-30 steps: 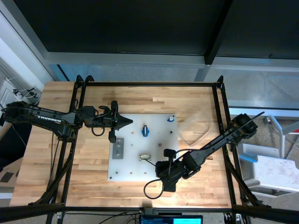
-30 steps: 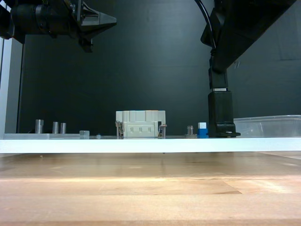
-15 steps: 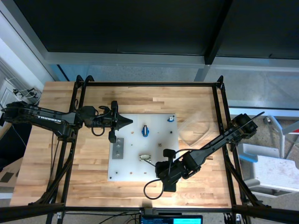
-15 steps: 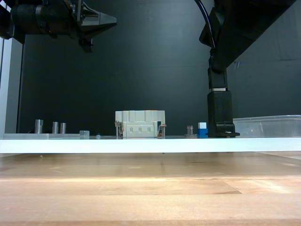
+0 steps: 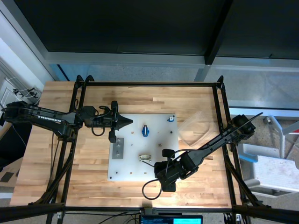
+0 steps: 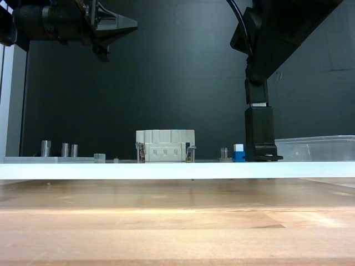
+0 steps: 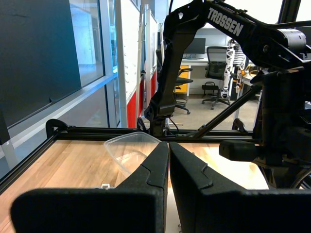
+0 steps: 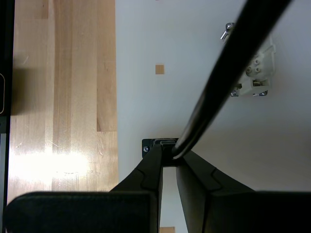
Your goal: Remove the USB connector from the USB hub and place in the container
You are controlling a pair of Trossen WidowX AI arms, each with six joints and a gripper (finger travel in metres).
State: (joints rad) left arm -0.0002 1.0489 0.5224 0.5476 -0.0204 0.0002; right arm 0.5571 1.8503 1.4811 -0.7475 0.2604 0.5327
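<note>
The USB connector stands upright as a black block on the white board, its base at board level on the USB hub. Its thin black cable rises away from it. My right gripper points straight down near the board's near edge, fingers pressed on either side of the plug. In the high view the right gripper hides both plug and hub. The clear container sits just off the board's right edge. My left gripper hovers shut, high over the board's far left corner.
A blue clip stands at the board's far middle, and a grey metal connector lies left of the right gripper. A grey holed bar sits on the board's left side. A black frame rings the table.
The right arm and its gripper have shifted slightly left. The black plug in the low view moved a few pixels left but stays at board level. The left arm is unmoved.
</note>
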